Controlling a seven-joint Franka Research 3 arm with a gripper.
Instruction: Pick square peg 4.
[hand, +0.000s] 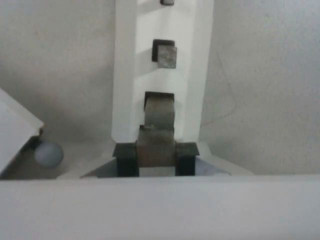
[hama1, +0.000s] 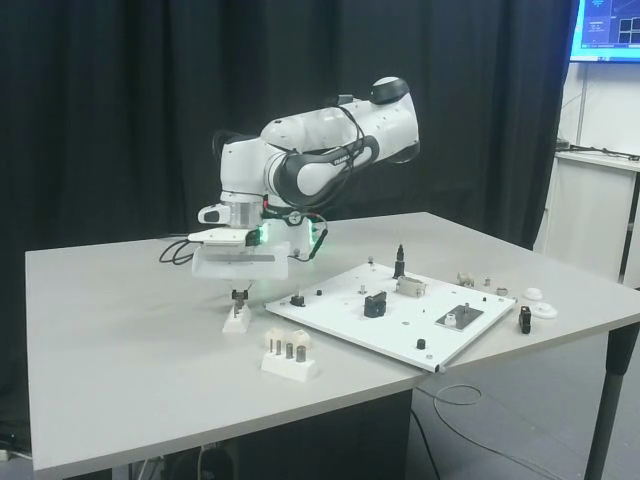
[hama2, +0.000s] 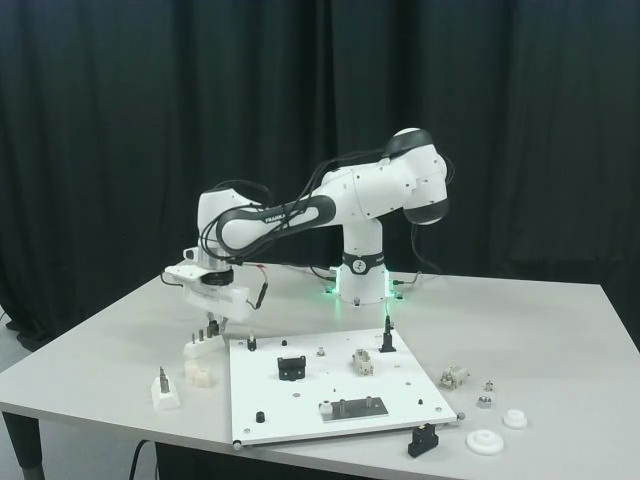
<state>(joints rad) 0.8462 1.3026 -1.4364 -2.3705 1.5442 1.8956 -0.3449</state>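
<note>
In the wrist view my gripper (hand: 156, 159) has its two black fingers (hand: 126, 159) pressed against the sides of a grey square peg (hand: 159, 125). The peg stands at the near end of a long white peg holder (hand: 125, 75); whether it has left its black slot I cannot tell. A smaller grey square peg (hand: 166, 56) sits in the slot beyond it. In the first room view the gripper (hama1: 237, 294) hangs just above the holder (hama1: 237, 323) at the table's left. The second room view shows the gripper (hama2: 206, 327) over the same holder (hama2: 202, 346).
A white assembly board (hama1: 335, 325) with several small fixtures lies right of the holder. Another white peg block (hama1: 290, 360) sits near the front edge. A white ball (hand: 49, 154) and a white block's corner (hand: 15, 130) lie beside the holder. Loose white and black parts (hama2: 487, 440) lie right of the board.
</note>
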